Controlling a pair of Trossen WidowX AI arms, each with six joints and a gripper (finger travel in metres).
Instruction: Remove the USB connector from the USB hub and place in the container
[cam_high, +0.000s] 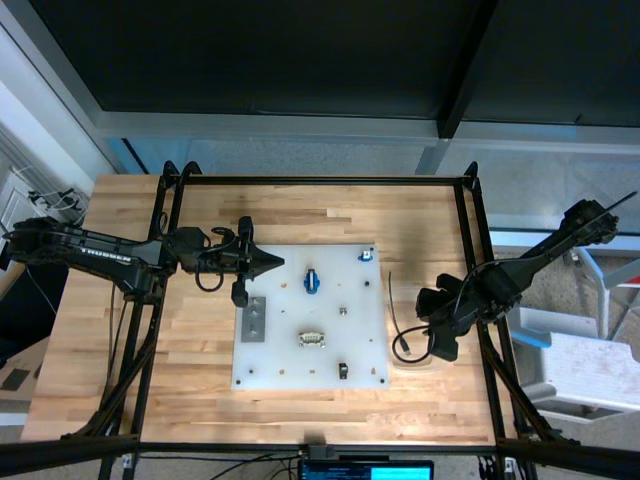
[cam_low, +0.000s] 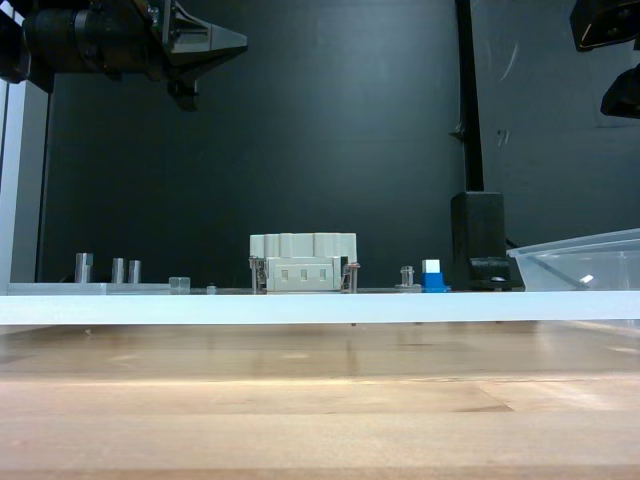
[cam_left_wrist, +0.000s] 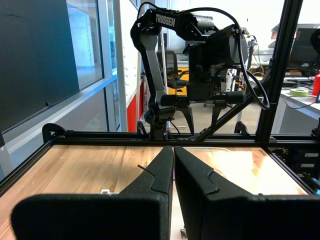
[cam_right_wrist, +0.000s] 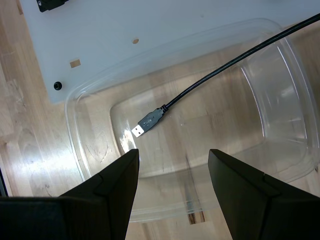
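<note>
Lying inside the container (cam_right_wrist: 85, 145), just beside the right edge of the white board (cam_high: 280, 340), the USB connector (cam_right_wrist: 151, 119) is seen with its silver-tipped plug on the clear floor and its thin black cable carried across the rim. It is touched by neither pincer. The right pincer (cam_right_wrist: 173, 155) is held above the container, off the board's right edge, with its fingers spread wide apart. The USB hub (cam_high: 342, 371) is seated on the board, close to its near edge and right of its middle. The left pincer (cam_left_wrist: 173, 150) is raised over the board's far left corner, its fingers pressed together, tips touching.
</note>
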